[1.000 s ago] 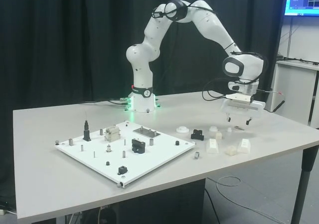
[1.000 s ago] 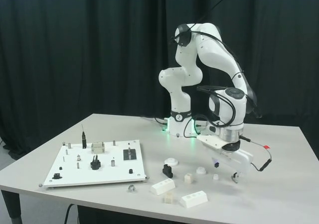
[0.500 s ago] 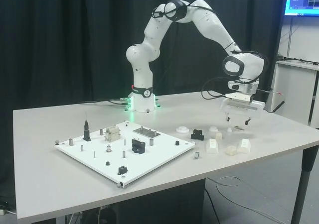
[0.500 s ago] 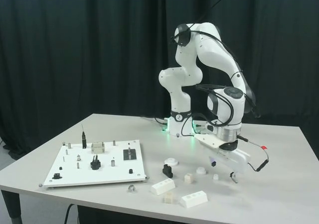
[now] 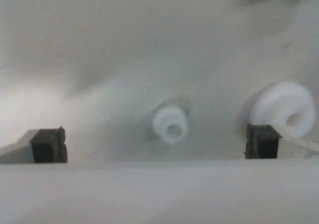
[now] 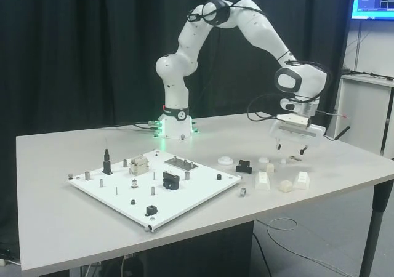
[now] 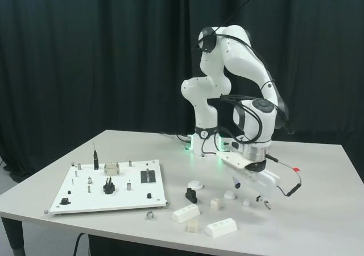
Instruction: Remove USB.
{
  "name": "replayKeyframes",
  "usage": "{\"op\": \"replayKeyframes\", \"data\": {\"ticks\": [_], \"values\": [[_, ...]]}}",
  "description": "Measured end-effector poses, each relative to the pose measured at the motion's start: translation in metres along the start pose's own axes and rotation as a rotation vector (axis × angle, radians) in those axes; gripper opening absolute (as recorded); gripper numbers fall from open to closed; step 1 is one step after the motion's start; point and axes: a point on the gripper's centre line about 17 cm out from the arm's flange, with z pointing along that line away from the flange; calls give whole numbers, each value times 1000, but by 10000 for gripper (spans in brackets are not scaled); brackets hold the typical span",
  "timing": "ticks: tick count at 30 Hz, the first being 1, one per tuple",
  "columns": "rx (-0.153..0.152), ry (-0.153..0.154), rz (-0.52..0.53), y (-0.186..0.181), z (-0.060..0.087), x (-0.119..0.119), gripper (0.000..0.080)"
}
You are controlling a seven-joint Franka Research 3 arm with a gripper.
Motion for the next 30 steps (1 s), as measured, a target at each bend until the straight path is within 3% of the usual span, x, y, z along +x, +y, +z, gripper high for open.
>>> {"op": "replayKeyframes", "data": {"ticks": [18,30], "values": [[-145,-14,-3,73,-17,52,800],[-189,-52,-31,133,-34,88,800]]}}
